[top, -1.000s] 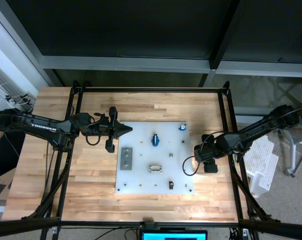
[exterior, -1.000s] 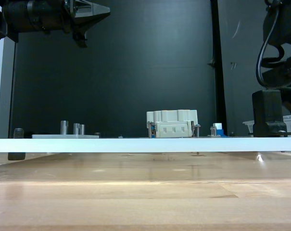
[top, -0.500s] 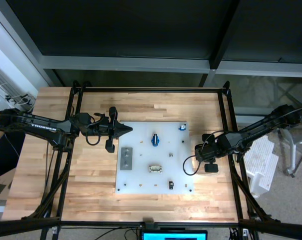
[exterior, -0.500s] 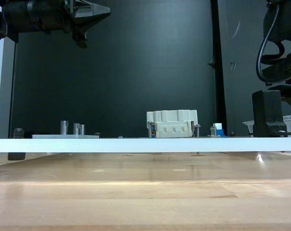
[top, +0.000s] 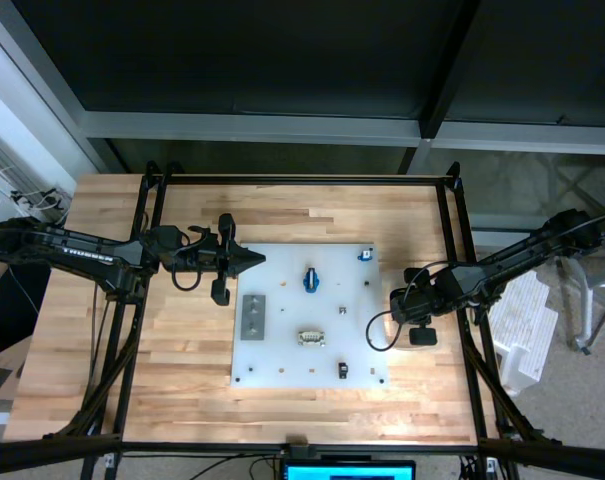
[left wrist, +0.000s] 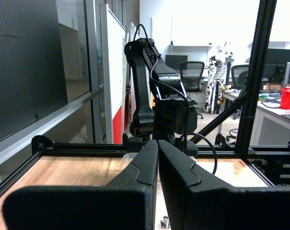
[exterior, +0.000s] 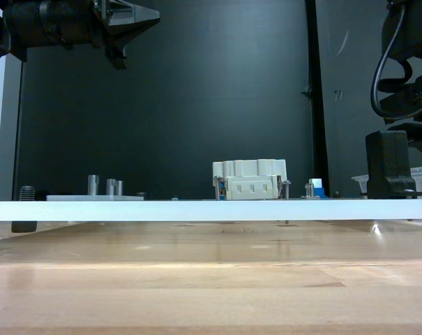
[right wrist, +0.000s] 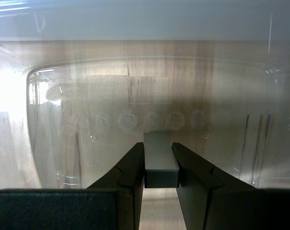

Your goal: Pick the 16mm bar and install on taskboard

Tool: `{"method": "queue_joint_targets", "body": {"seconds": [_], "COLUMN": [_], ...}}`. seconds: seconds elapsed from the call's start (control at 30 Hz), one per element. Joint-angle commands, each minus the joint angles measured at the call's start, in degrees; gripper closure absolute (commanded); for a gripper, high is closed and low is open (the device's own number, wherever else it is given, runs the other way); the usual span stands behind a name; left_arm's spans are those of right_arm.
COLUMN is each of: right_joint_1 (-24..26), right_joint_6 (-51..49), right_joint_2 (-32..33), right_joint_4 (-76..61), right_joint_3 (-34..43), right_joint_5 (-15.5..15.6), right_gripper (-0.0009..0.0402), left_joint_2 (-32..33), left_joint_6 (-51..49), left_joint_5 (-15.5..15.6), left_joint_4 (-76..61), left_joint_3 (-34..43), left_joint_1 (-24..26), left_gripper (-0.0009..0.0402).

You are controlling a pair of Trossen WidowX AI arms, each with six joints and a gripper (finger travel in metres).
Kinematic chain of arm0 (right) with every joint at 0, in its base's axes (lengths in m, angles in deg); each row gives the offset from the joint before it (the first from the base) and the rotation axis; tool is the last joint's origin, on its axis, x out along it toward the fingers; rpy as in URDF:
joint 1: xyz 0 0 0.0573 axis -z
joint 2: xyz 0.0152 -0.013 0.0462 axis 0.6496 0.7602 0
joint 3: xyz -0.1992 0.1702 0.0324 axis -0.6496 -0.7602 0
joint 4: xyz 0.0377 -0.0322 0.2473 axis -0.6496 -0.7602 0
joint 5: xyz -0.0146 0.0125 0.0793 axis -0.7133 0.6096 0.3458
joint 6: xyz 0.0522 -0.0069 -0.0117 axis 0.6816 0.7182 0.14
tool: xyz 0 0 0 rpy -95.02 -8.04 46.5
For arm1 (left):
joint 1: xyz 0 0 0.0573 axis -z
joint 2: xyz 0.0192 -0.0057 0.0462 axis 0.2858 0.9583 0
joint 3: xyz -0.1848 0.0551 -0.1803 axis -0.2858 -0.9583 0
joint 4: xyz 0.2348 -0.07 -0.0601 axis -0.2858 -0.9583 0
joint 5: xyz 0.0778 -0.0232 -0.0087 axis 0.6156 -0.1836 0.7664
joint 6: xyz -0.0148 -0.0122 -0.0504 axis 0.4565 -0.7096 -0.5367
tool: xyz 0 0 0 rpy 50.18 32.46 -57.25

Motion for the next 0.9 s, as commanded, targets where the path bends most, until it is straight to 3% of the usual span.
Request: {"method": "queue_joint_targets", "body": {"seconds": [0.03, 0.6, 0.9], "right_joint_1": [0.0, 0.0, 0.0], "right_joint_6": [0.0, -0.1, 0.3], "right_joint_2": [0.0, 0.0, 0.0], "right_joint_4": [0.0, -9.7, -10.4], "right_joint_3": [0.1, 11.1, 12.7], "right_joint_5": [0.1, 0.2, 0.1], "right_gripper": [0.0380, 0.0380, 0.0380], "left_joint_2": [0.0, 0.0, 0.0], "left_joint_6": [0.0, 0.0, 0.0], "left_joint_5": [0.0, 0.0, 0.0], "left_joint_4": [0.0, 0.0, 0.0], "left_joint_3": [0.0, 0.0, 0.0], "left_joint_1": [0.0, 0.0, 0.0], "left_gripper": [0.0393, 0.0393, 0.0393]}}
